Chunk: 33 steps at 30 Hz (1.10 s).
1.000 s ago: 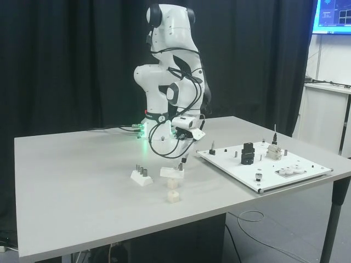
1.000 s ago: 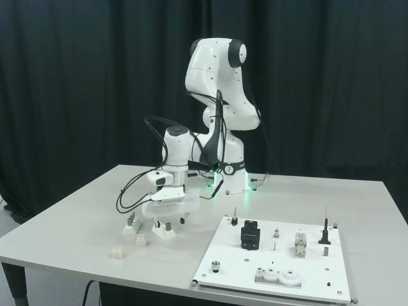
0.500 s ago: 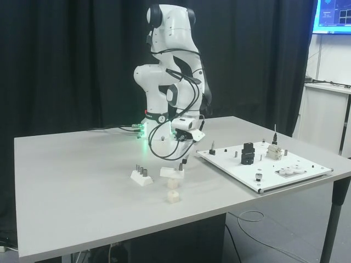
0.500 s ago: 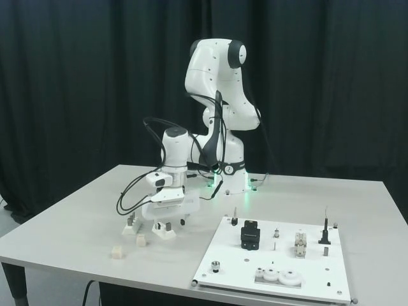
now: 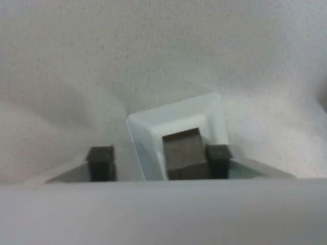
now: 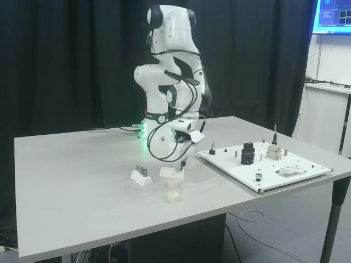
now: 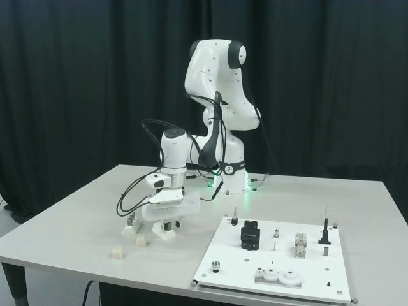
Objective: Pick square peg 4.
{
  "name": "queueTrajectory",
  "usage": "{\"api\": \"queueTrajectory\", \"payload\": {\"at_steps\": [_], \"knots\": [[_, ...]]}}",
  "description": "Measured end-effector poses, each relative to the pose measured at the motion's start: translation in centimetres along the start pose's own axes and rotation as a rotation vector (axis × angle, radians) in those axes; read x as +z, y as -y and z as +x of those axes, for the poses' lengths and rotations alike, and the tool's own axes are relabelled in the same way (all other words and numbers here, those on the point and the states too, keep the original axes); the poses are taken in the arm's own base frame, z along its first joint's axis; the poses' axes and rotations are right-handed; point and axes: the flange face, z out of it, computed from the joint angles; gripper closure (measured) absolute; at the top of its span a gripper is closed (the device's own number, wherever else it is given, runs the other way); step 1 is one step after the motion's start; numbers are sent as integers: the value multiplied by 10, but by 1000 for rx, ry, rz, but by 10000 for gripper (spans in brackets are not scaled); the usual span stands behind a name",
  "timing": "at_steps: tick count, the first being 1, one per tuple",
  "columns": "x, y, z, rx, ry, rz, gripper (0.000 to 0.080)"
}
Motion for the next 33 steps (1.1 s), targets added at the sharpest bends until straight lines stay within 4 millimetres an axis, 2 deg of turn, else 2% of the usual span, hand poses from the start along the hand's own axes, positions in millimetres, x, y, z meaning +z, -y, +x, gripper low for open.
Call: {"api": "queueTrajectory", "payload": {"at_steps": [1,6,7,12,13,24,33], "knots": [[0,0,0,1,0,0,424],[-1,0,1,5,-3,2,424],[-1,0,1,6,-3,2,584],[-2,-1,2,9,-6,3,584],[-2,-1,3,10,-7,4,644],[-9,-2,10,18,-13,6,643],[-23,-5,17,33,1,14,643]]}}
